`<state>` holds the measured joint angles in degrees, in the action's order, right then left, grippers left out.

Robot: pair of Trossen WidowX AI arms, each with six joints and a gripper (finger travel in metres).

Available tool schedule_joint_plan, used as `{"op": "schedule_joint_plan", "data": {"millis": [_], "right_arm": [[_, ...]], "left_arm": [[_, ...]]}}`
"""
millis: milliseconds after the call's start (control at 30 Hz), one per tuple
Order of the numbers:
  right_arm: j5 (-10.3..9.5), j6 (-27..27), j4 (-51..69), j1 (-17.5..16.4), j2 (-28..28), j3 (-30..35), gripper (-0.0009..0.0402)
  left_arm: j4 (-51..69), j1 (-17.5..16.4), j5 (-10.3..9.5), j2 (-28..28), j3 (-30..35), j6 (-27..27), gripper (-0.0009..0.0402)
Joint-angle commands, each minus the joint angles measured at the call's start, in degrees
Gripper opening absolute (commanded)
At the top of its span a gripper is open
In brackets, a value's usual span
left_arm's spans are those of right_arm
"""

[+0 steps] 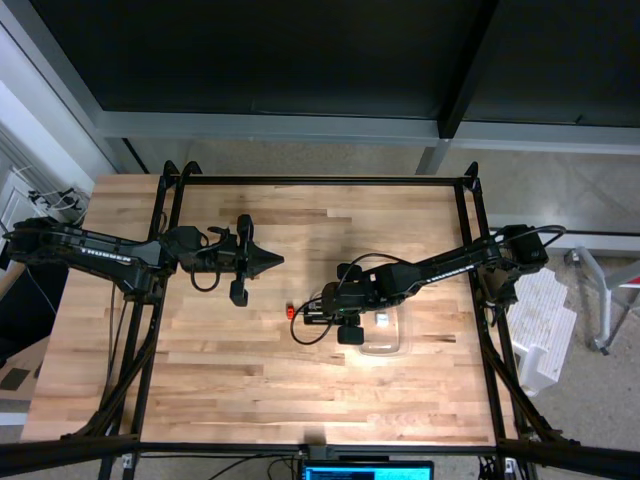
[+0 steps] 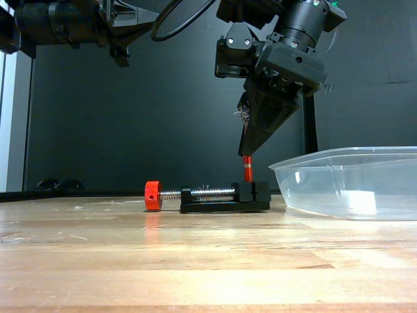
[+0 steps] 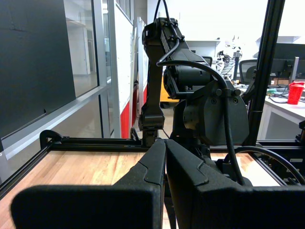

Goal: Remove the RCA connector from the receptacle and place in the container

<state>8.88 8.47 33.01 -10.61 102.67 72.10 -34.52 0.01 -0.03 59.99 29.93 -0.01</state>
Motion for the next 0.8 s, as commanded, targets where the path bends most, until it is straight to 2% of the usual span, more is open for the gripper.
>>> {"op": "schedule_joint_plan", "data": {"millis": [33,600,800], "right_arm": [[0.07,-0.07,0.02,0.02,-0.02,0.00,0.0108],[0.13,-0.31,0.04,0.11,-0.02,-0.50,0.0009],[0.13,-0.44,-0.07,0.11,-0.07,-0.50,0.0002]], "left_arm": [[-0.02,0.00,0.00,0.02,0.02,0.02,0.0000],[-0.02,-0.02,0.00,0.02,0.02,0.02,0.0000],[-0.02,0.00,0.00,0.02,0.02,0.02,0.0000]]}}
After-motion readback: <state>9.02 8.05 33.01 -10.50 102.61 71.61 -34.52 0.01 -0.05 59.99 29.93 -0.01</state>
